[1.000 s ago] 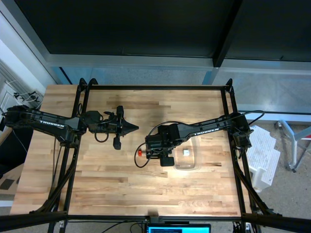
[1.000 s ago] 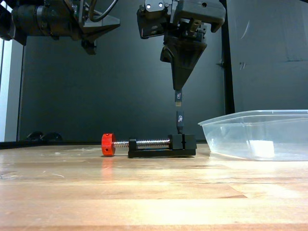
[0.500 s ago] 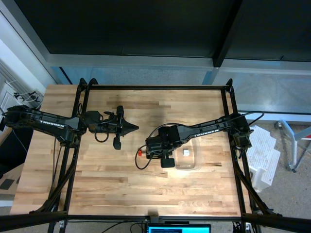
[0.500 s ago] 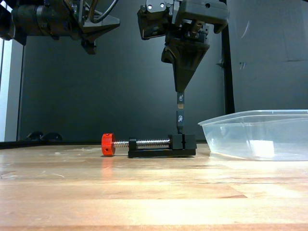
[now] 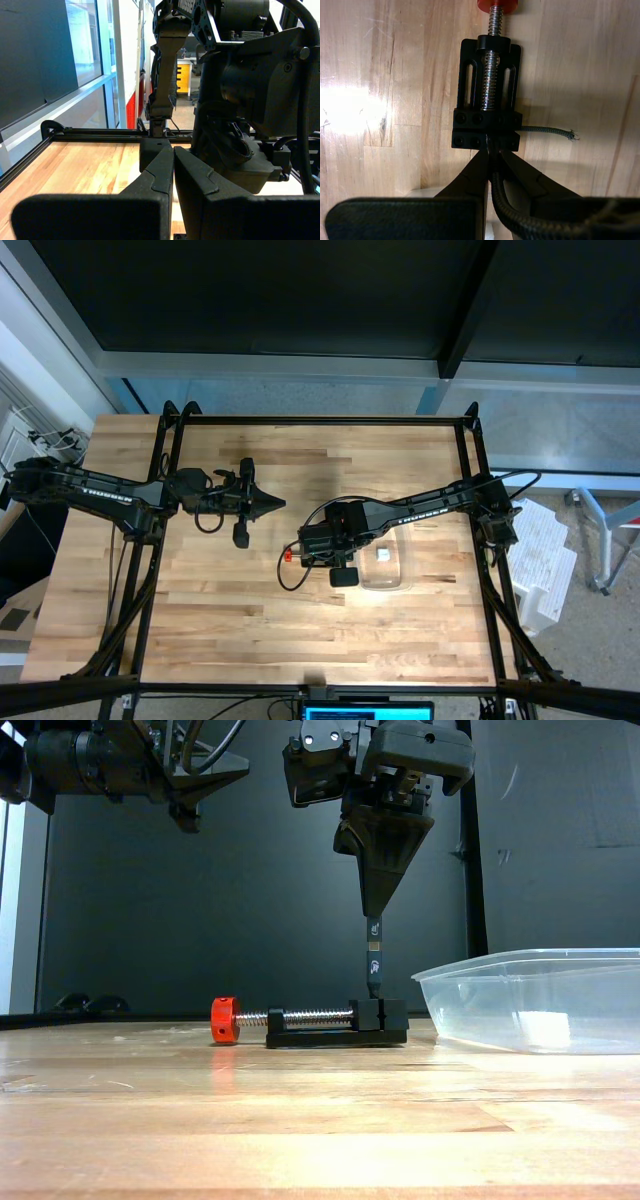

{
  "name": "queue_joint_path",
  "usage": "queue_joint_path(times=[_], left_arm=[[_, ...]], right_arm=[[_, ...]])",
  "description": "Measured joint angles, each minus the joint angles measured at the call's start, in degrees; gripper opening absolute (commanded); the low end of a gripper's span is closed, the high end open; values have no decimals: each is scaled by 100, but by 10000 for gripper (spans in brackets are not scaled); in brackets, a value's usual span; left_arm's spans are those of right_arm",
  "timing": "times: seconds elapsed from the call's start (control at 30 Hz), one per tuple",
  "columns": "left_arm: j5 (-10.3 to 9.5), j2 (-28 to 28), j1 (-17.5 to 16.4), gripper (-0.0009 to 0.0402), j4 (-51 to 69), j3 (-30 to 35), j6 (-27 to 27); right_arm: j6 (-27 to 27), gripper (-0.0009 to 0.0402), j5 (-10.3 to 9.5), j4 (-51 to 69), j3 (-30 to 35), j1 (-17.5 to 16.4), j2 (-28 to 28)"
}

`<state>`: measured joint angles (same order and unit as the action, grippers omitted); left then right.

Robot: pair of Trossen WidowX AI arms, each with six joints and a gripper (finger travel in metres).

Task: Pick the USB-C connector and install on taskboard

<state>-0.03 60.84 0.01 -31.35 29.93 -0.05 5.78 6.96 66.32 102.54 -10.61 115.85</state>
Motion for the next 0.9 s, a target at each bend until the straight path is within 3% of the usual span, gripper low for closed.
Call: queue_joint_path(times=[0.9], left_arm=[[0,0,0,0,0,0,0]], right_arm=[[-74,0,-35,-15,0,13,-61]])
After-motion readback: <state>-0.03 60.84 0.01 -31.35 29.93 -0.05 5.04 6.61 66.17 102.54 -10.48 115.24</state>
